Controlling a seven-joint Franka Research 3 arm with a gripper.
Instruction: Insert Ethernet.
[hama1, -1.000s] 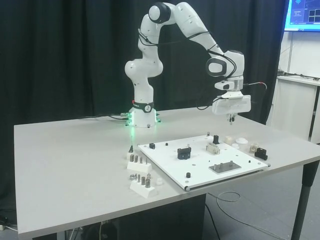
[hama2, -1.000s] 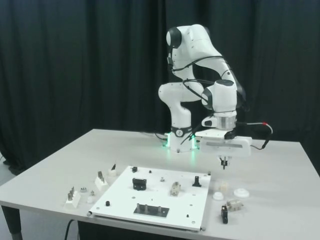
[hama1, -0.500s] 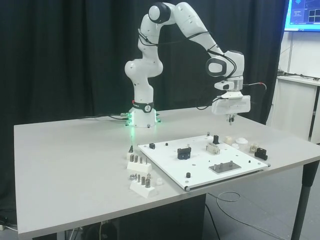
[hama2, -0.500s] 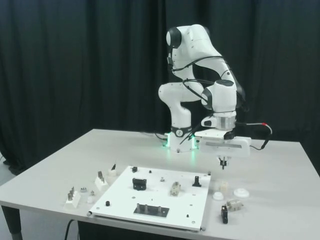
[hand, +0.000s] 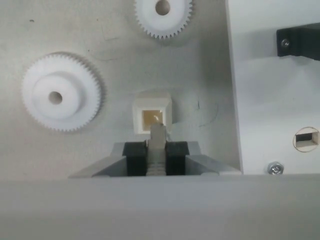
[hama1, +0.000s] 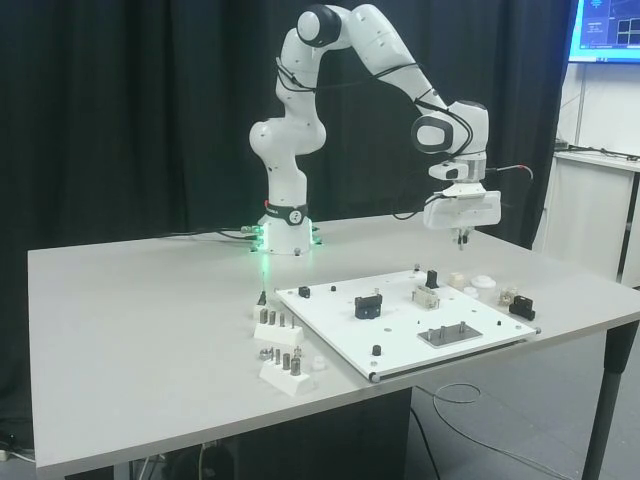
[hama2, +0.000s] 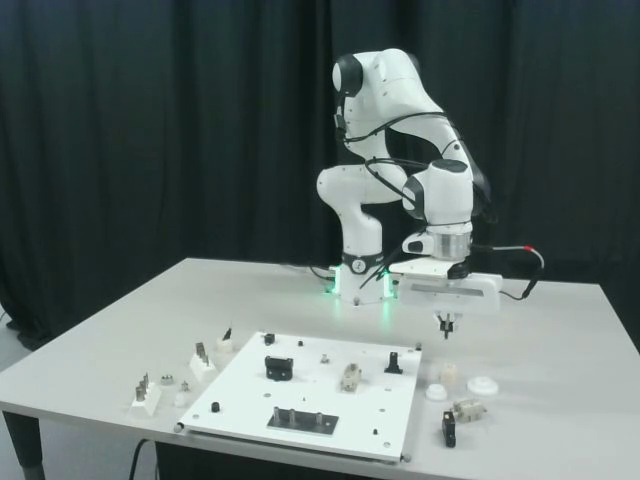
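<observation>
White plug carried above the table; almost no change is noted.

The plug (hand: 157, 145) is clamped between the closed fingers of the gripper (hama2: 445, 324), high over the white socket block (hand: 152, 114), just right of the board (hama2: 300, 395). Against the earlier pictures the arm is barely displaced. Insertion is judged not yet begun; the gears (hand: 62, 92) lie beside the block.

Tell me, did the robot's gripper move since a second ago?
No. The gripper still hangs above the small white cube beside the white board, no lower.
</observation>
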